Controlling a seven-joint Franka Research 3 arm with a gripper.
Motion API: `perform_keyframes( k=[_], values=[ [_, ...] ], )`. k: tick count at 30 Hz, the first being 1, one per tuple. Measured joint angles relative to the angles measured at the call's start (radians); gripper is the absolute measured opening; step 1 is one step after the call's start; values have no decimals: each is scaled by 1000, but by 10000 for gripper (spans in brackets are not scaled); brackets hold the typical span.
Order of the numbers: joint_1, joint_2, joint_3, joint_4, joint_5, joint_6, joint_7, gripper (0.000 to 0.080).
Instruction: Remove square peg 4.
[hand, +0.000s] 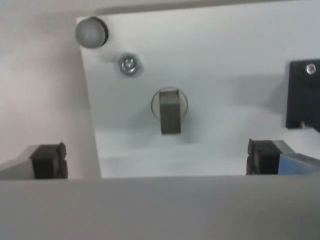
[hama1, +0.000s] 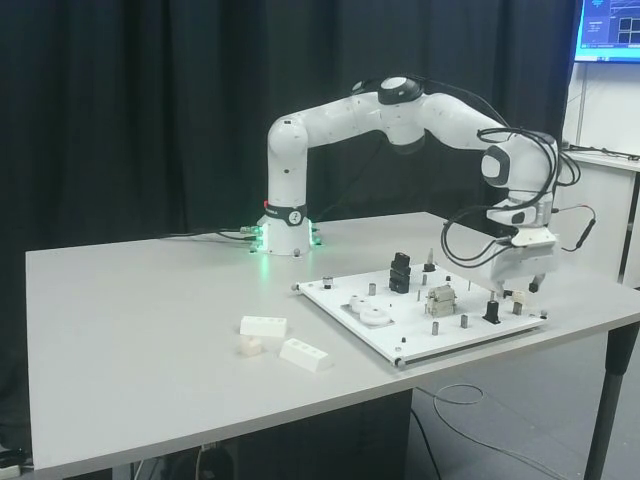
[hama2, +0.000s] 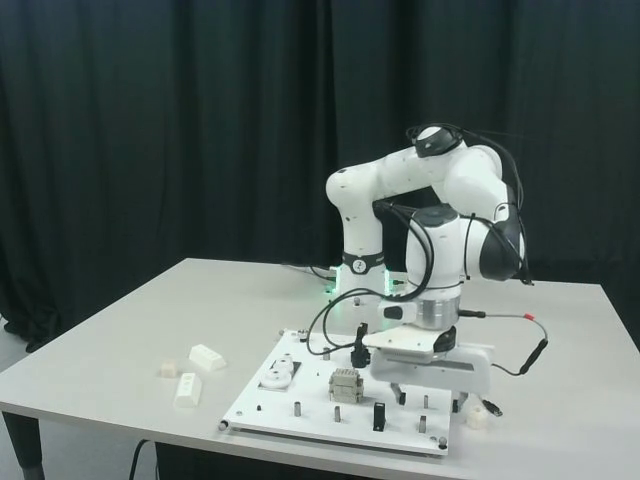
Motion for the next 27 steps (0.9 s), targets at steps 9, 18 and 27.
perform_keyframes(
  k=[9, 18, 27],
  values=[
    [-43, 14, 38, 41, 0, 13, 0, 800],
    [-65, 32, 55, 69, -3, 22, 0, 800],
    [-76, 40, 68, 76, -14, 47, 0, 800]
  ],
)
